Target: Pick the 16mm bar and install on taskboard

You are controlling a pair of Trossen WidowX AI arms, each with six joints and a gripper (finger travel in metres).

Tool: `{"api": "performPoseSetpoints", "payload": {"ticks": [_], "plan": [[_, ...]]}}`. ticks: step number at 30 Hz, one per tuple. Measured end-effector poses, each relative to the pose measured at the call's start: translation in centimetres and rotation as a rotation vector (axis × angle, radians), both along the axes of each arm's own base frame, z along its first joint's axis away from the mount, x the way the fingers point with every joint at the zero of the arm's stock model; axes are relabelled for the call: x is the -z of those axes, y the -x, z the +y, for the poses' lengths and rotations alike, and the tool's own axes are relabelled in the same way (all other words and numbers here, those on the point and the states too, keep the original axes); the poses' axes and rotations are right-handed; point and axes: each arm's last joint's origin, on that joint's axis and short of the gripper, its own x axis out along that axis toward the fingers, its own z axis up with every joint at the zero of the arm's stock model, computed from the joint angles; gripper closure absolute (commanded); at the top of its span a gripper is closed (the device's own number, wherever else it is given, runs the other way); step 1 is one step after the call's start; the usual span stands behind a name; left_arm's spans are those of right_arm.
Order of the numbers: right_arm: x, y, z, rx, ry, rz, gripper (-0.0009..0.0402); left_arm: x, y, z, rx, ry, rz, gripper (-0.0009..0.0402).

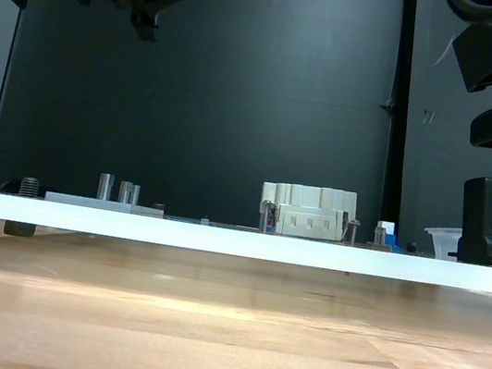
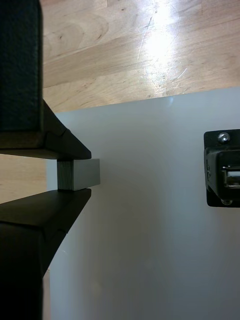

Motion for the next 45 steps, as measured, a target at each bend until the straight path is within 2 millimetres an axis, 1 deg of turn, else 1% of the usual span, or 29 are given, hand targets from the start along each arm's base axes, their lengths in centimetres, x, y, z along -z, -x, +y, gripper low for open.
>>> {"api": "performPoseSetpoints", "payload": {"ticks": [3, 5, 8, 13, 16, 18, 21, 24, 28, 31, 38, 45], "plan": [[0.0, 0.0, 0.0, 0.001, 0.000, 0.000, 0.0387, 0.0, 0.0, 0.0, 0.000, 0.000, 0.000, 0.0393], [0.0, 0.0, 0.0, 0.003, 0.000, 0.000, 0.0375, 0.0, 0.0, 0.0, 0.000, 0.000, 0.000, 0.0393], [0.0, 0.0, 0.0, 0.003, 0.000, 0.000, 0.0339, 0.0, 0.0, 0.0, 0.000, 0.000, 0.000, 0.0393], [-0.1, 0.0, 0.0, 0.010, 0.001, -0.002, 0.0262, 0.0, 0.0, 0.0, 0.000, 0.000, 0.000, 0.0393], [-0.4, -0.2, 0.1, 0.011, -0.003, -0.010, 0.0222, 0.0, 0.0, 0.0, 0.000, 0.000, 0.000, 0.0393], [-0.5, -0.1, 0.1, 0.010, -0.002, -0.009, 0.0200, 0.0, 0.0, 0.0, 0.000, 0.000, 0.001, 0.0393], [-0.8, -0.1, 0.1, 0.010, -0.004, -0.012, 0.0179, 0.0, 0.0, 0.0, 0.000, 0.000, 0.000, 0.0393], [-1.1, 0.0, 0.0, 0.007, -0.001, -0.007, 0.0171, 0.0, 0.0, 0.0, 0.000, 0.000, 0.001, 0.0393], [-1.4, 0.1, -0.2, 0.007, -0.001, -0.009, 0.0173, 0.0, 0.0, 0.0, 0.000, 0.000, 0.000, 0.0393], [-2.1, 0.1, -0.8, 0.020, -0.009, -0.020, 0.0175, 0.0, 0.0, 0.0, 0.000, 0.000, 0.000, 0.0393], [-4.4, -0.2, -3.5, 0.054, -0.011, -0.083, 0.0174, 0.0, 0.0, 0.0, 0.000, 0.000, 0.001, 0.0393], [-6.7, -0.7, -7.4, 0.078, 0.040, -0.172, 0.0174, 0.0, 0.0, 0.0, 0.000, 0.000, 0.000, 0.0393]]}}
